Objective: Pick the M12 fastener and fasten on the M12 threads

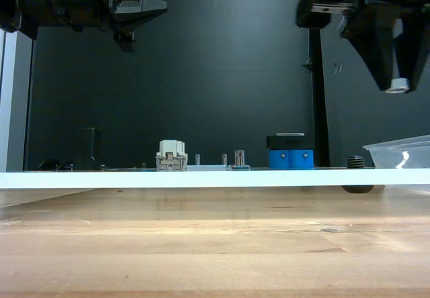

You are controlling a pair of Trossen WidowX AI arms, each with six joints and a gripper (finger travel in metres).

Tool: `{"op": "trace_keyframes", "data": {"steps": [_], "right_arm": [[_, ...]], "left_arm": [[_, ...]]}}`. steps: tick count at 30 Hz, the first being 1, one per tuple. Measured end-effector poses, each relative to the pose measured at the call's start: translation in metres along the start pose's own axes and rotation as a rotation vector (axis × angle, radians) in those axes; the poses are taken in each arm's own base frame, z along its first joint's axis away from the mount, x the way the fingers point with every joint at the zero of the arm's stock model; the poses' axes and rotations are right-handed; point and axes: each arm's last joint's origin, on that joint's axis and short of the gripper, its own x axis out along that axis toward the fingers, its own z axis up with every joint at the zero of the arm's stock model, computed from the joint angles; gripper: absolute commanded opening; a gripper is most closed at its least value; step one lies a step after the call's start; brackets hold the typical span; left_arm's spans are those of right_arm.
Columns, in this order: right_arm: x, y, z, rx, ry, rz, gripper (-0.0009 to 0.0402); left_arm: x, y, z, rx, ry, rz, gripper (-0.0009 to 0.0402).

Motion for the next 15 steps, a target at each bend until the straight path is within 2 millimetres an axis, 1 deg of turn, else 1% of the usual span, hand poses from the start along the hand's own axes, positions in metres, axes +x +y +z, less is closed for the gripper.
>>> {"op": "trace_keyframes", "data": {"steps": [4, 10, 15], "right_arm": [[0.007, -0.018, 0.01, -0.038, 0.004, 0.008, 0.0043], [0.024, -0.044, 0.027, -0.099, 0.007, 0.023, 0.0043], [0.038, -0.059, 0.038, -0.188, -0.01, 0.026, 0.0043]], "left_arm": [[0.0, 0.0, 0.0, 0.0, 0.0, 0.0, 0.0], [0.0, 0.0, 0.0, 0.0, 0.0, 0.0, 0.0], [0.0, 0.0, 0.0, 0.0, 0.0, 0.0, 0.0]]}}
